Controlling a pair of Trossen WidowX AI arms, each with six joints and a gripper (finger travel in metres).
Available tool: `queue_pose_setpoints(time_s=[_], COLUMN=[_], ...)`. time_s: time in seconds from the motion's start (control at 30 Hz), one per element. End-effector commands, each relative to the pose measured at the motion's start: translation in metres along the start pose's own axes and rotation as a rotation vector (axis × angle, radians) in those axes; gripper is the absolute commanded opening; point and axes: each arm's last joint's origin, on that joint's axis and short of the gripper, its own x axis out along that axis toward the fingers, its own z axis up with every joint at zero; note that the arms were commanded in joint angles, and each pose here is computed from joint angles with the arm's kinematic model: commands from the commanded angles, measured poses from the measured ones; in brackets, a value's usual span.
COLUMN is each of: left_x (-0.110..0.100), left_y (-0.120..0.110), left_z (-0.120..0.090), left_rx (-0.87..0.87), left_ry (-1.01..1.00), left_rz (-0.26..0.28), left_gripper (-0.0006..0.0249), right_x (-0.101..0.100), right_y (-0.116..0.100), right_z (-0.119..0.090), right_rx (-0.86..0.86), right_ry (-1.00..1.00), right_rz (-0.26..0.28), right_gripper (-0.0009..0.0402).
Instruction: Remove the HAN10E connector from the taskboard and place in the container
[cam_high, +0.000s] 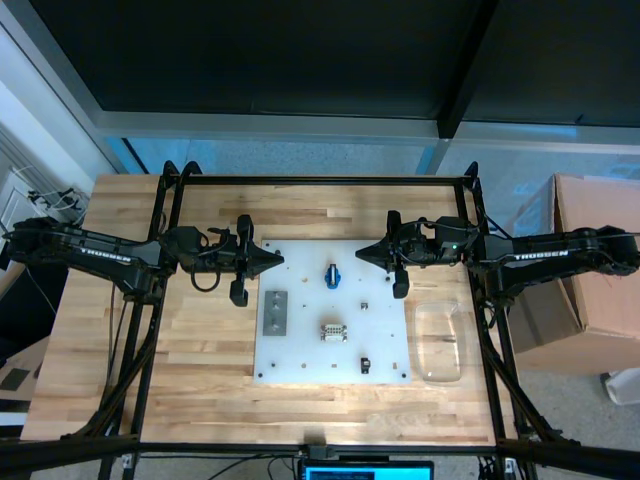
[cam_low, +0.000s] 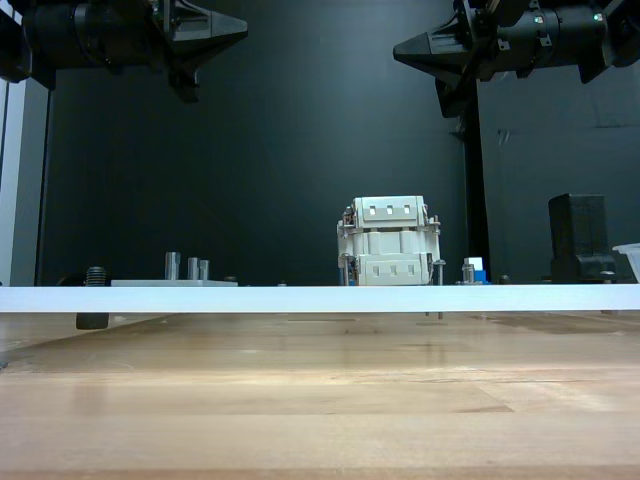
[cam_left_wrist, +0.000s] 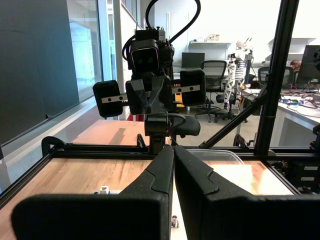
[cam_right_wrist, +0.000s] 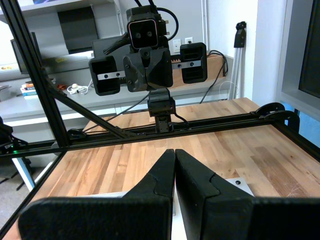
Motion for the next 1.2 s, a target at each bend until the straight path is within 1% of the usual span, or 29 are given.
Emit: queue_pose_setpoints(time_s=[0.03, 0.5, 0.63, 0.73, 0.8, 0.83, 0.97, 1.13, 1.17, 1.2], left_x=[0.0, 0.0, 0.0, 0.0, 0.0, 0.0, 0.0, 0.0, 0.0, 0.0], left_y=[0.0, 0.0, 0.0, 0.0, 0.0, 0.0, 0.0, 0.0, 0.0, 0.0], left_z=[0.0, 0.0, 0.0, 0.0, 0.0, 0.0, 0.0, 0.0, 0.0, 0.0], left_rx=[0.0, 0.0, 0.0, 0.0, 0.0, 0.0, 0.0, 0.0, 0.0, 0.0], left_ry=[0.0, 0.0, 0.0, 0.0, 0.0, 0.0, 0.0, 0.0, 0.0, 0.0], left_rz=[0.0, 0.0, 0.0, 0.0, 0.0, 0.0, 0.0, 0.0, 0.0, 0.0], left_gripper=[0.0, 0.0, 0.0, 0.0, 0.0, 0.0, 0.0, 0.0, 0.0, 0.0], right_x=[0.0, 0.0, 0.0, 0.0, 0.001, 0.001, 0.004, 0.013, 0.016, 0.019], right_y=[0.0, 0.0, -0.001, -0.001, 0.001, 0.002, 0.012, 0.028, 0.032, 0.035], right_z=[0.0, 0.0, 0.001, 0.002, 0.005, 0.008, 0.018, 0.028, 0.029, 0.03], right_rx=[0.0, -0.001, 0.0, 0.021, 0.024, 0.03, 0.025, 0.036, 0.04, 0.042], right_ry=[0.0, -0.004, -0.01, -0.018, -0.012, 0.001, 0.111, 0.25, 0.279, 0.311], right_rz=[0.0, -0.003, -0.027, -0.024, -0.007, 0.009, 0.023, 0.059, 0.059, 0.048], right_gripper=[0.0, 0.0, 0.0, 0.0, 0.0, 0.0, 0.0, 0.0, 0.0, 0.0])
